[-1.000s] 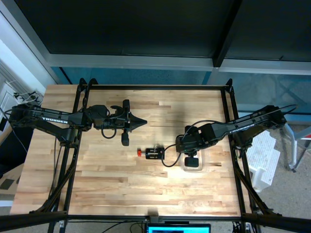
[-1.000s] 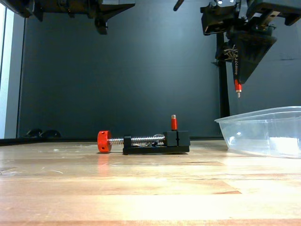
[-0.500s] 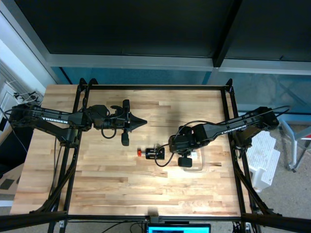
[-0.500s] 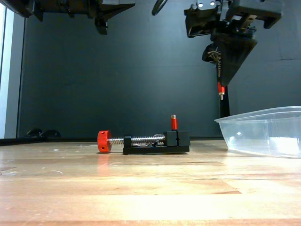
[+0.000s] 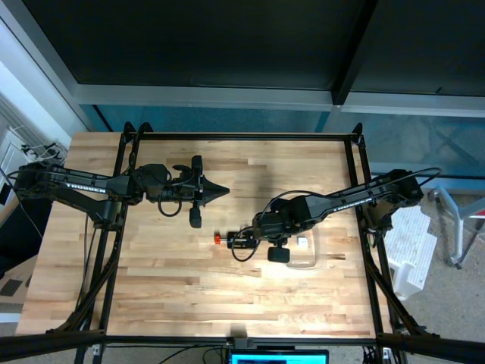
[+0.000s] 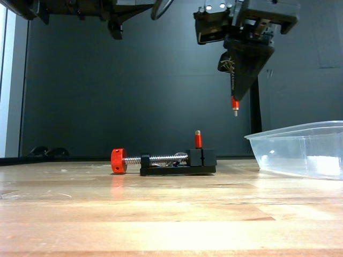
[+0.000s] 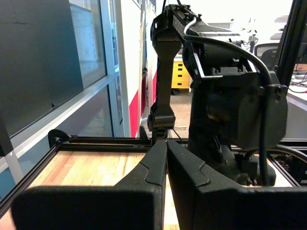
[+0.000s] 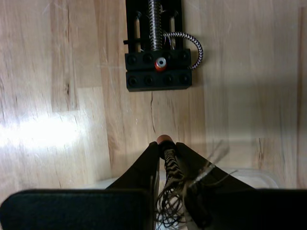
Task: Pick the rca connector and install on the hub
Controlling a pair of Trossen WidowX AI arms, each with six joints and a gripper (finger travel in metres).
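Right gripper (image 5: 261, 230) has moved off the clear tray (image 5: 312, 262) toward the hub (image 5: 241, 240); left gripper (image 5: 220, 191) is unchanged at the hub's 11 o'clock.

High view: tray at the hub's 3 o'clock, white cube (image 5: 302, 241) inside.

Low view: rca connector (image 6: 235, 106) hangs clamped in the right fingers, above the hub (not touching).

Left wrist view: fingers pressed together, holding nothing.

Right wrist view: connector pinched.

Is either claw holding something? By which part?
The right gripper, aloft near the hub, pinches the rca connector by its cable end. The left gripper, parked high, holds nothing.
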